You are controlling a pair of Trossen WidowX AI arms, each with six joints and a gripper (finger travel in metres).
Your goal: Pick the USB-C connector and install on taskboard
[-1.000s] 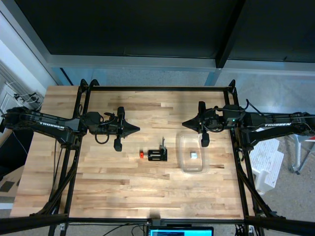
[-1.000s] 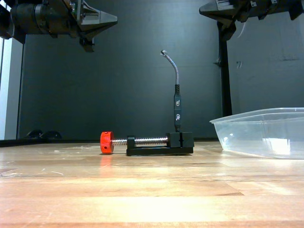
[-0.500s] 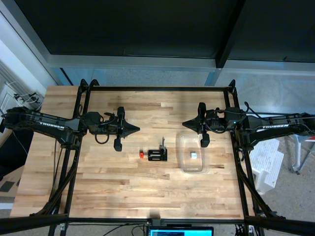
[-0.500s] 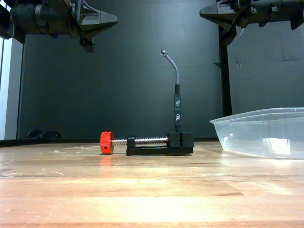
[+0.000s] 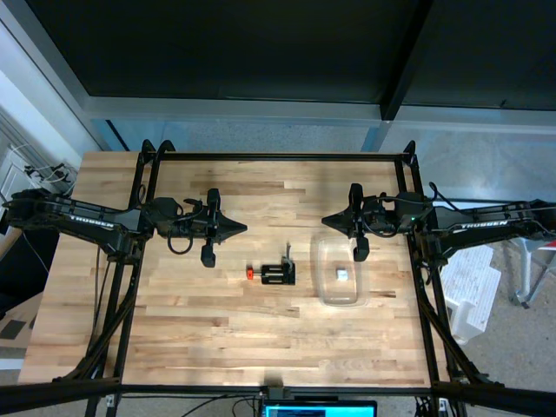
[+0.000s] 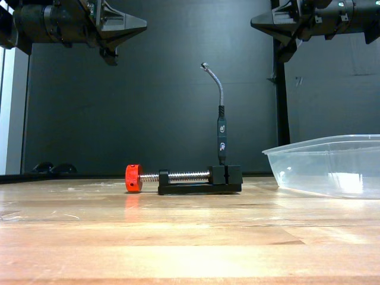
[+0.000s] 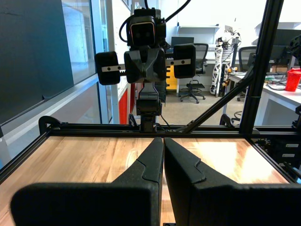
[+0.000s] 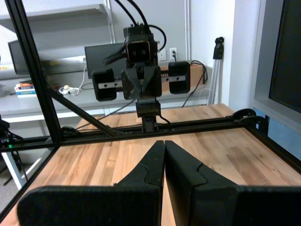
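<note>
- Nearest in, around the middle of the counter (image 5: 217, 339), is the taskboard (image 5: 276, 274). It's a black block lying flat, with a red-orange knob (image 6: 133, 178) at its left end and a threaded screw (image 6: 184, 176) running from the knob into the block.
- A thin dark post (image 6: 221, 133) stands up from the block's right end, and its silvery neck (image 6: 217, 89) curves over at the top.
- Just right of the block, apart from it and toward the counter's right edge, sits the clear plastic tray (image 5: 320, 278). One small pale piece lies loose on its floor. I take that for the USB-C connector (image 5: 342, 274), though it's too small to be sure.
- Handling call: it's tiny, light, rigid and probably slick. Loose on smooth plastic, it may skate away from a nudge. Pinch it across the flat sides of the body and leave the plug end free.
- The tray looks light too and could shift if bumped.
- Further back, the left claw (image 5: 240, 228) hangs high over the counter, left of centre. It's clenched tip to tip with nothing in it.
- Facing it, the right claw (image 5: 327, 220) hangs high near the tray's far rim, likewise clenched and empty.
- By the look of it the pick hasn't begun. The right claw is the closer one to the tray.
</note>
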